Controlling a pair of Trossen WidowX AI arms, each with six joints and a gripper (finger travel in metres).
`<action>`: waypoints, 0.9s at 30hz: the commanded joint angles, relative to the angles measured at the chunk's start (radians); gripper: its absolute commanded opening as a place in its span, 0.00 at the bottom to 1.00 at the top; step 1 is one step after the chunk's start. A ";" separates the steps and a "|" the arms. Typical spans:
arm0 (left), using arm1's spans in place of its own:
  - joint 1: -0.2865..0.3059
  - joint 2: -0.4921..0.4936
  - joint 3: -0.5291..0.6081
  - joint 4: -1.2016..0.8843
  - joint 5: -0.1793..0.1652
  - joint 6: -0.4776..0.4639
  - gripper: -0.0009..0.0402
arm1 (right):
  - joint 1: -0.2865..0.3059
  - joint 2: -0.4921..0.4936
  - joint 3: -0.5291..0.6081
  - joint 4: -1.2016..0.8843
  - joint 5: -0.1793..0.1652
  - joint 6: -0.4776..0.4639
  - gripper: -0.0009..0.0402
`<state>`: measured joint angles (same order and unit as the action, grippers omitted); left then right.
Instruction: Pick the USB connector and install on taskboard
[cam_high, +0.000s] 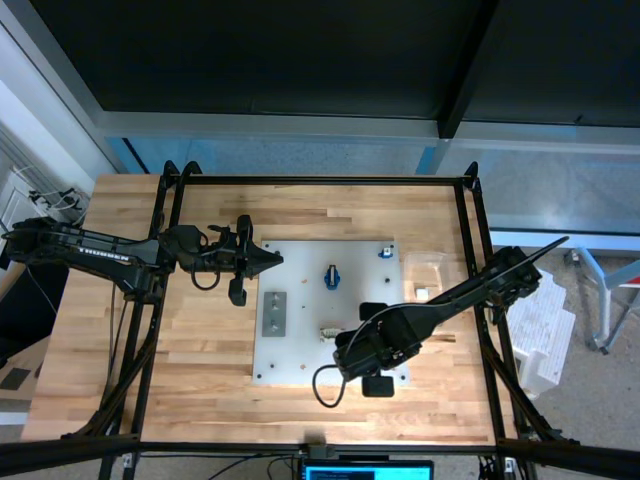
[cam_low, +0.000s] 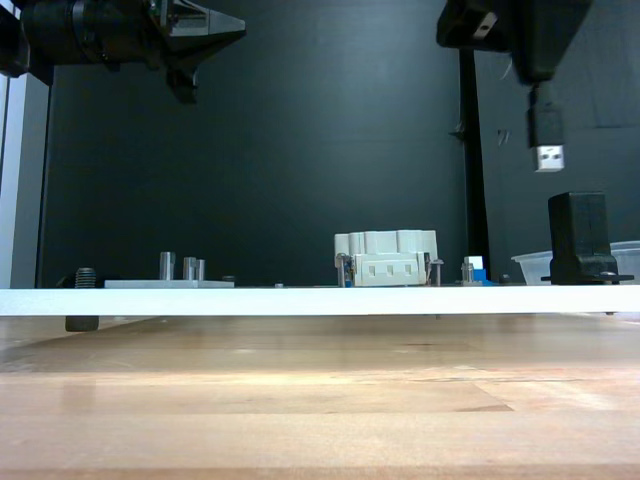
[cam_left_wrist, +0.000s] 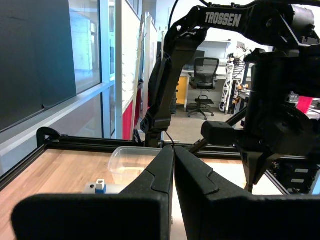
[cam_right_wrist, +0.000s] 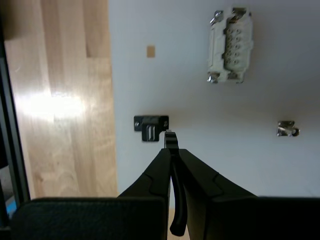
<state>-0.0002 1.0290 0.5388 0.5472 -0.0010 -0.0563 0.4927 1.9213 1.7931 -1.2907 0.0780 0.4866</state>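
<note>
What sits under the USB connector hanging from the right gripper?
White taskboard, with the black socket beside; air separates them. The right gripper, shut on the USB connector, covers the board nearer the camera. The left gripper hovers shut at the board's far left corner.

A white taskboard (cam_high: 300, 350) on the pale, streak-grained tabletop (cam_high: 200, 370) bears a grey block (cam_high: 273, 312) and a blue part (cam_high: 332, 277), with the black left gripper (cam_high: 272, 258) pressed closed above its far-left corner and the black right gripper (cam_right_wrist: 171, 150) above it pinching a black, silver-tipped USB connector (cam_low: 548, 140).
</note>
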 joint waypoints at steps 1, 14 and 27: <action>0.000 0.000 0.000 0.000 0.000 0.000 0.02 | 0.003 0.009 0.005 0.002 -0.003 0.004 0.02; 0.000 0.000 0.000 0.000 0.000 0.000 0.02 | 0.014 0.013 0.004 0.018 0.000 0.015 0.02; 0.000 0.000 0.000 0.000 0.000 0.000 0.02 | 0.030 0.018 -0.002 0.019 0.008 0.026 0.02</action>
<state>-0.0002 1.0290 0.5388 0.5468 -0.0010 -0.0566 0.5213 1.9350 1.7935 -1.2713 0.0856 0.5117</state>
